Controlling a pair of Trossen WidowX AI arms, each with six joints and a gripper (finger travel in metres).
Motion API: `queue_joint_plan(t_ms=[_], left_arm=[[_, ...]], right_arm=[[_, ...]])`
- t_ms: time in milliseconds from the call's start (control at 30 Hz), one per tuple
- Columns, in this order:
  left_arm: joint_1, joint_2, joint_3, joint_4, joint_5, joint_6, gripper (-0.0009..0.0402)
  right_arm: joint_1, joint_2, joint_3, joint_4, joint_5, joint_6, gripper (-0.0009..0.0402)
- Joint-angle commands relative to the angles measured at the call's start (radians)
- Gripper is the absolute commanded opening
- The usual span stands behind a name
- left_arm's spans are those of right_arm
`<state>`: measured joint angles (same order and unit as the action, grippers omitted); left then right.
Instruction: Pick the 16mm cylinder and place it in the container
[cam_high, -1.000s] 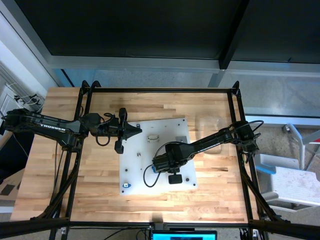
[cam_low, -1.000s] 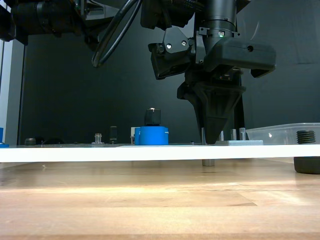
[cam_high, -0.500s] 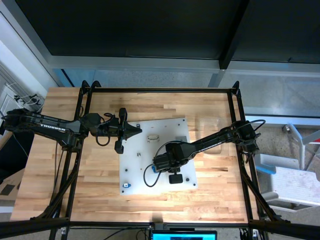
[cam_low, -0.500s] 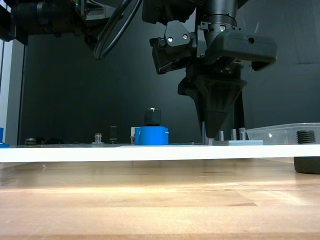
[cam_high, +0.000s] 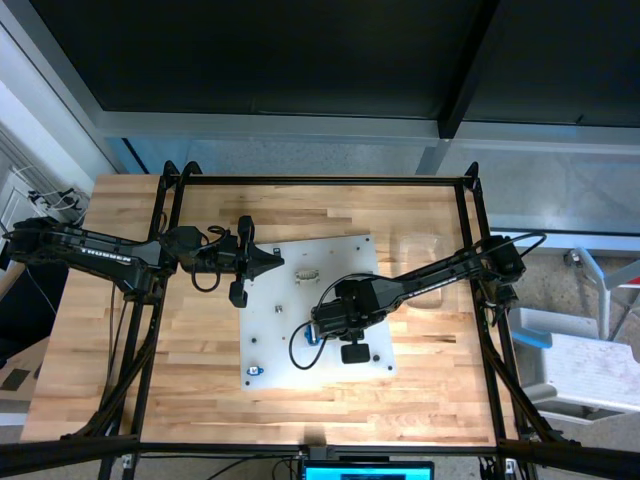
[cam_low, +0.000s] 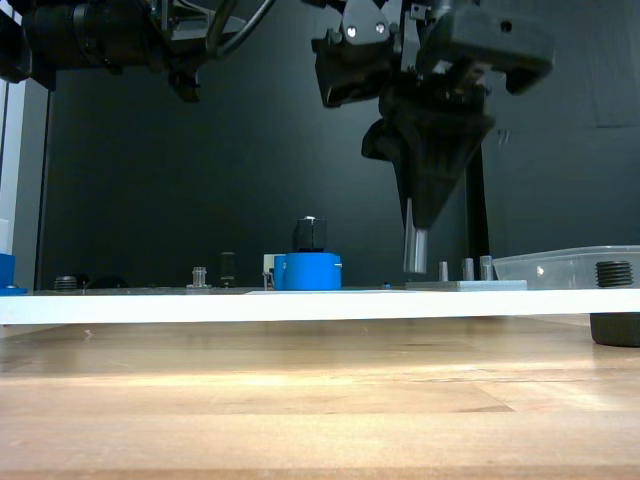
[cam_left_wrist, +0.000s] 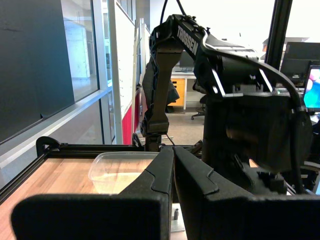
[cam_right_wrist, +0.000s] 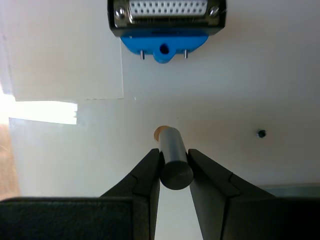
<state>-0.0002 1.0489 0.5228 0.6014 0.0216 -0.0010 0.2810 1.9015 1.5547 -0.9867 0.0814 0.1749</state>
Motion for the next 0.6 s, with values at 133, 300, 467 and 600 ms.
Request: queue_joint_plan(t_ms=[133,300,467,600], left_arm=[[0.000,0.000,0.000,0.000,0.000,0.000,0.0000],[0.000,0.000,0.000,0.000,0.000,0.000,0.0000],[0.000,0.000,0.000,0.000,0.000,0.000,0.0000],[0.000,0.000,0.000,0.000,0.000,0.000,0.0000]], right_arm=[[0.000,-0.055,0.000,0.002,-0.003,0.005,0.0000],[-0.003,-0.105,-0.009,-0.006,0.006,0.023,0.0000],[-0.013,-0.162,-0.045,-0.005,0.010,0.049,0.0000],[-0.014,-0.209,-0.078,-0.004,0.059,0.077,0.0000]])
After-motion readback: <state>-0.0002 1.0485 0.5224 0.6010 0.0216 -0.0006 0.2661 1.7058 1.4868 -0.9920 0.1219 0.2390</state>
